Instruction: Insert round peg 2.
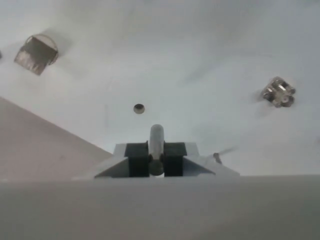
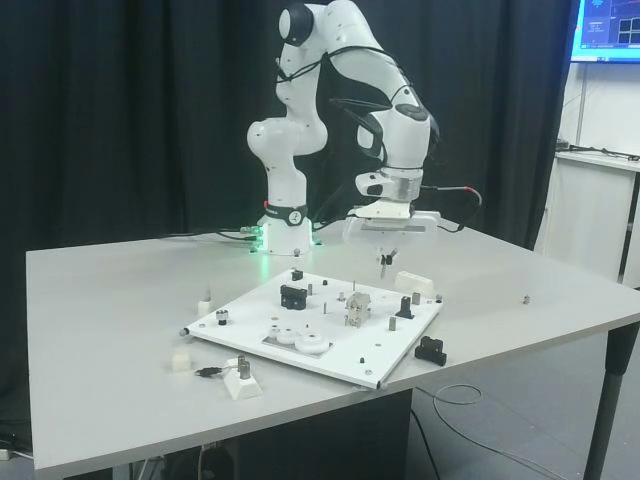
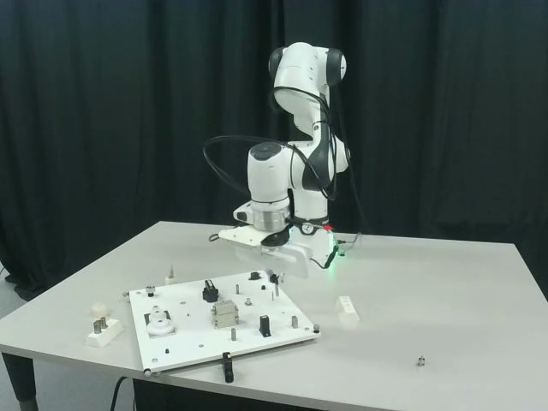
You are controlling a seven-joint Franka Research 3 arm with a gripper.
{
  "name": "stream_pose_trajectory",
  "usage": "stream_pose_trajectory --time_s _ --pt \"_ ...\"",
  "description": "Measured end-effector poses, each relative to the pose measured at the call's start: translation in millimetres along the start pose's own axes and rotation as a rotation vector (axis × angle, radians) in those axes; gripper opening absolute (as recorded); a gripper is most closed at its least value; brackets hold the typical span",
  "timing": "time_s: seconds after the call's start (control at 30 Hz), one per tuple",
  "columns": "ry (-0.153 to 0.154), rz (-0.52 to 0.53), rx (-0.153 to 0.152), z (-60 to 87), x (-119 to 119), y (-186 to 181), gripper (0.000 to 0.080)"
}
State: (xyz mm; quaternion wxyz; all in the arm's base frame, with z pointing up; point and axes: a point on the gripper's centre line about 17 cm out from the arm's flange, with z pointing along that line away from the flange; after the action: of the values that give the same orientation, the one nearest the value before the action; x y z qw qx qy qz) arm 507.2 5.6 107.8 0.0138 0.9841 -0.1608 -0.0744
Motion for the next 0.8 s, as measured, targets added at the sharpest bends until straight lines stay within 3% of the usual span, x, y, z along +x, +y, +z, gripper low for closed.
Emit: stream_pose_trajectory --time_s 0.4,0.8 --pt "0.066 0.021 0.02 17.0 -3 -7 0.0057" --pt "0.109 0.055 0.034 29.6 -1 -6 0.0057"
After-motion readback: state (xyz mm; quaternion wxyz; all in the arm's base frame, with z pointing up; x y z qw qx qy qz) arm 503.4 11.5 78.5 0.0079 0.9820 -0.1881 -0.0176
